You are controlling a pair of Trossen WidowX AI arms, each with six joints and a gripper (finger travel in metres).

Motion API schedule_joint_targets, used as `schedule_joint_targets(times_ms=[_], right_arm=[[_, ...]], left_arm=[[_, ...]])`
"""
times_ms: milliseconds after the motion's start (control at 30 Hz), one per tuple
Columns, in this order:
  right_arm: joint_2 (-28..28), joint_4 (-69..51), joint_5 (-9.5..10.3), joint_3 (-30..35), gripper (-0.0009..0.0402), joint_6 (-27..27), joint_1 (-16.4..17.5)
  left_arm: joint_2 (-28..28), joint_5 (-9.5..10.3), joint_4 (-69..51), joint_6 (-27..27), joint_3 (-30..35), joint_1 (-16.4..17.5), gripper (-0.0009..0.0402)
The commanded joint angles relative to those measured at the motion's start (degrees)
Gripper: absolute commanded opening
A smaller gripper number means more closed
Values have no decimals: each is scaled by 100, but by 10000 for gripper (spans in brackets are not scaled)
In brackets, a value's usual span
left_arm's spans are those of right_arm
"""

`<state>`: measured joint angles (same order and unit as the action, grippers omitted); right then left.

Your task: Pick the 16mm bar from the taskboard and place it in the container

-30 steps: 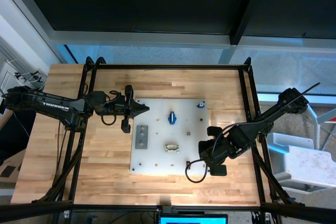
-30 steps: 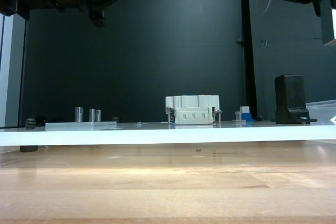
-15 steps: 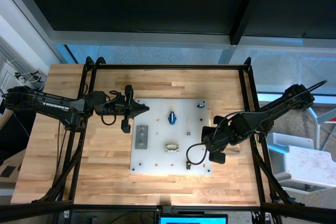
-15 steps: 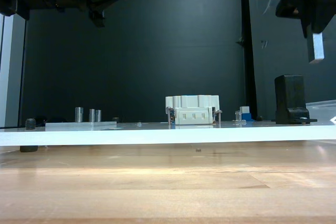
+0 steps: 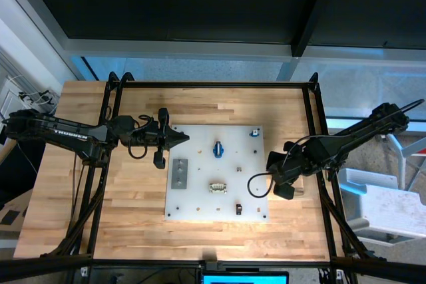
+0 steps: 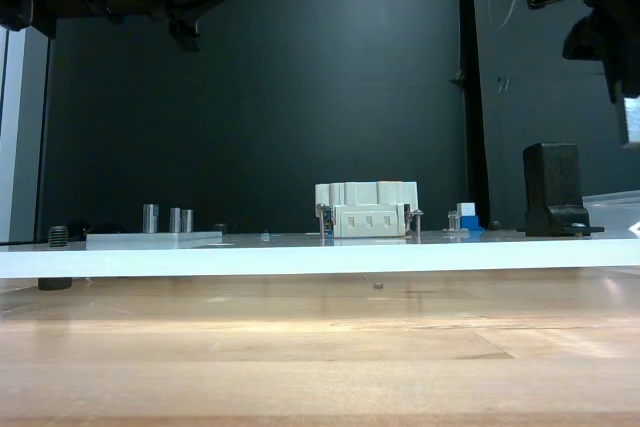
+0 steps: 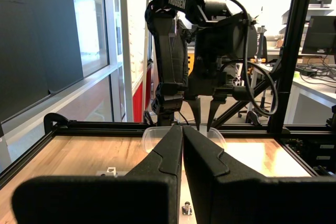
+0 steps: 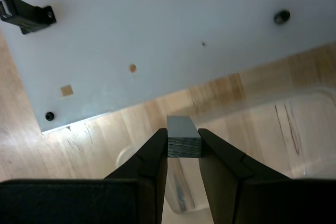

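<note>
Right gripper [image 8: 183,145] is seen pinching the 16mm bar [image 8: 184,139], a short grey square-ended piece, between both fingers [image 8: 152,156]. The bar is held clear of the taskboard [image 8: 131,19], off its right edge, above the container [image 8: 307,95] and close to the container wall that faces the board. In the high view the right gripper [image 5: 283,187] is found just beside the taskboard [image 5: 200,194], raised off the wooden surface [image 5: 133,231]; the container is mostly hidden there under the arm. The container [image 7: 152,136] is also made out in the left wrist view as a clear tub below the right arm. Left gripper [image 5: 184,138] is held high over the far-left corner of the board, its fingers [image 7: 163,156] pressed together with nothing between them. On the board a grey metal block [image 5: 180,172], a blue knob [image 5: 218,149], a silver connector [image 5: 217,187] and a small dark fitting [image 5: 239,209] are noted.
</note>
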<state>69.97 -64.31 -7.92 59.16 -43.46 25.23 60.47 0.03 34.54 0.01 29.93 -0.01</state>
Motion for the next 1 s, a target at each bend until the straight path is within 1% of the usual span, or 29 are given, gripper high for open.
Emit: schedule_joint_targets(times_ms=[33,300,400,733,1000], right_arm=[[-199,2,-2,-208,43,-116,0],[-748,-13,2,-721,43,-437,-2],[-901,-87,4,-817,43,-579,-2],[-1193,-778,0,-826,43,-990,-2],[-1314,-800,-2,-1034,43,-1032,-2]], left_arm=[[2,-2,0,0,2,0,0],[2,-2,0,0,2,2,0],[2,-2,0,0,2,2,0],[2,-2,0,0,2,0,0],[2,0,0,0,2,0,0]])
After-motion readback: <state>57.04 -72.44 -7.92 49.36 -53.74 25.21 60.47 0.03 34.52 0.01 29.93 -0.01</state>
